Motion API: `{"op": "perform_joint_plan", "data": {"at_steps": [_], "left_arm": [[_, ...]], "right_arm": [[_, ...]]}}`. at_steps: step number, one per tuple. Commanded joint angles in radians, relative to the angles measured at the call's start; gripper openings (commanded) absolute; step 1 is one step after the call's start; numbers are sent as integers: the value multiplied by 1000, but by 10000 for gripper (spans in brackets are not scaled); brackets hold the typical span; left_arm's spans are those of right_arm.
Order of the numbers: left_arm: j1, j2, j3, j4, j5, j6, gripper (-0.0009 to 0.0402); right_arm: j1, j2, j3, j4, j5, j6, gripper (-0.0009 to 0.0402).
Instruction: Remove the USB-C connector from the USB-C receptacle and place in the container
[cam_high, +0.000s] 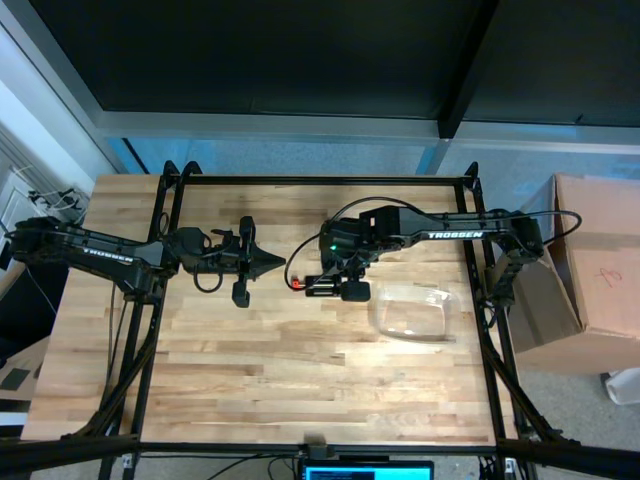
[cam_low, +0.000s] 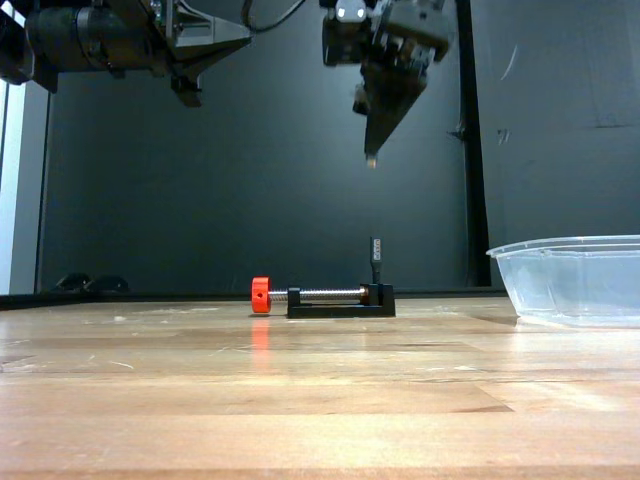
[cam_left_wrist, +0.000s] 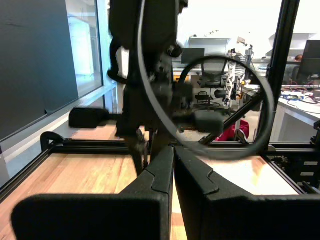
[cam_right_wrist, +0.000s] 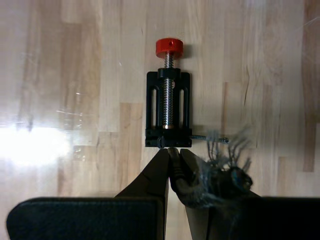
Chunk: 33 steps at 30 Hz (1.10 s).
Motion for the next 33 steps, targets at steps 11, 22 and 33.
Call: {"op": "perform_joint_plan", "data": {"at_steps": [11, 22, 33], "left_arm": [[0, 1, 0, 0, 0, 0, 0], [0, 1, 0, 0, 0, 0, 0], [0, 1, 0, 0, 0, 0, 0]], "right_arm": [[32, -7, -1, -12, 0, 43, 0], [97, -126, -147, 13, 0, 142, 0], [154, -326, -421, 60, 0, 255, 0]]}}
